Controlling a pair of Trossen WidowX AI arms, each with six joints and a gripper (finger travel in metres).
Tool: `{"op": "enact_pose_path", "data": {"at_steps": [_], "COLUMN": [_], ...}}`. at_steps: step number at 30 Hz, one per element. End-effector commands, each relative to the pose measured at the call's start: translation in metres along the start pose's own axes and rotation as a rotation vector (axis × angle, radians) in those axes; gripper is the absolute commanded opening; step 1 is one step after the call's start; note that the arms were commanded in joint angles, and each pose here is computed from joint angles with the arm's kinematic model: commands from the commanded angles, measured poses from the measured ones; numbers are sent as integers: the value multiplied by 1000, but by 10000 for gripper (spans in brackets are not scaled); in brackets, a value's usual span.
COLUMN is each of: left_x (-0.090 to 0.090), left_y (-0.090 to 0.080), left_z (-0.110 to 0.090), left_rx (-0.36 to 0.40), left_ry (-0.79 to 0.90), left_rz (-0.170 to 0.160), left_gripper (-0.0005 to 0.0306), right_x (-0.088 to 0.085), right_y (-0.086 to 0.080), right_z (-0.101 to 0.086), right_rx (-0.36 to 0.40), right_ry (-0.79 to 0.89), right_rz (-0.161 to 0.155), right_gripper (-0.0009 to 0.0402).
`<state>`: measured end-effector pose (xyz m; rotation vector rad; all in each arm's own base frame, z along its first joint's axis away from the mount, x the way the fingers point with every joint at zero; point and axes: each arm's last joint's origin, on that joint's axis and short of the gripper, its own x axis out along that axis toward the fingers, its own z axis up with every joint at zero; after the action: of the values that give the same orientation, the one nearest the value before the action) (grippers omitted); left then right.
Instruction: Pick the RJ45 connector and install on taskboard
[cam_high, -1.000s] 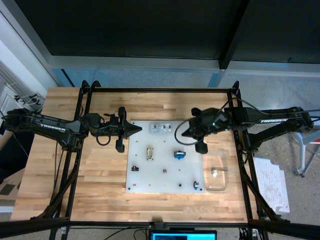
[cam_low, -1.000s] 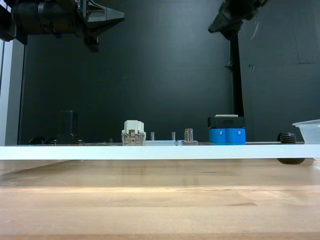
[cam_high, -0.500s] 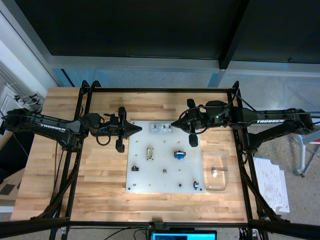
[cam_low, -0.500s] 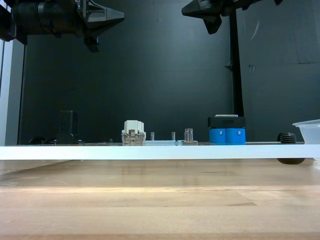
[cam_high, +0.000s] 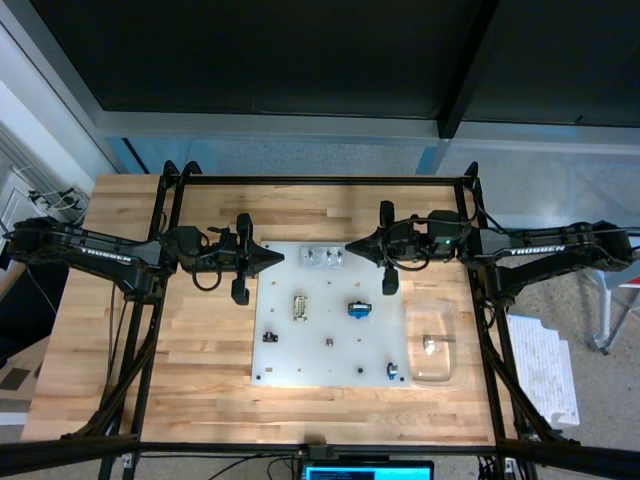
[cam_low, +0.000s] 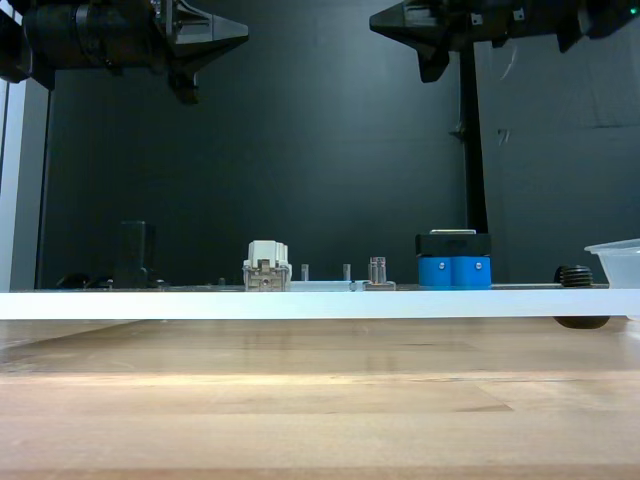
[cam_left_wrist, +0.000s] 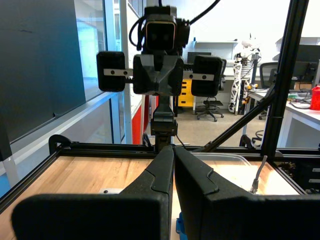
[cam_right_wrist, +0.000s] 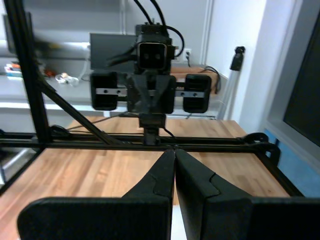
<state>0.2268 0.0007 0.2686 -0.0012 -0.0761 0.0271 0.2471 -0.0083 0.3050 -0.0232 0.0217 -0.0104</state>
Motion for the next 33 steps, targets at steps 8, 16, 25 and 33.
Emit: {"op": "enact_pose_path", "data": {"at_steps": [8, 16, 25, 33], "left_x": [0, 0, 0, 0], "left_y": [0, 0, 0, 0], "left_z": [0, 0, 0, 0], "left_rx": [0, 0, 0, 0], "left_ry": [0, 0, 0, 0], "left_rz": [0, 0, 0, 0], "left_gripper": [0, 0, 0, 0], "right_x": [-4, -5, -6, -6], "right_y": [1, 1, 1, 0], "right_z": [-14, -19, -24, -24], "right_rx": [26, 25, 26, 26], "right_ry": [-42, -35, -34, -38], "right_rz": [2, 2, 2, -3], "right_gripper": [0, 0, 0, 0]}}
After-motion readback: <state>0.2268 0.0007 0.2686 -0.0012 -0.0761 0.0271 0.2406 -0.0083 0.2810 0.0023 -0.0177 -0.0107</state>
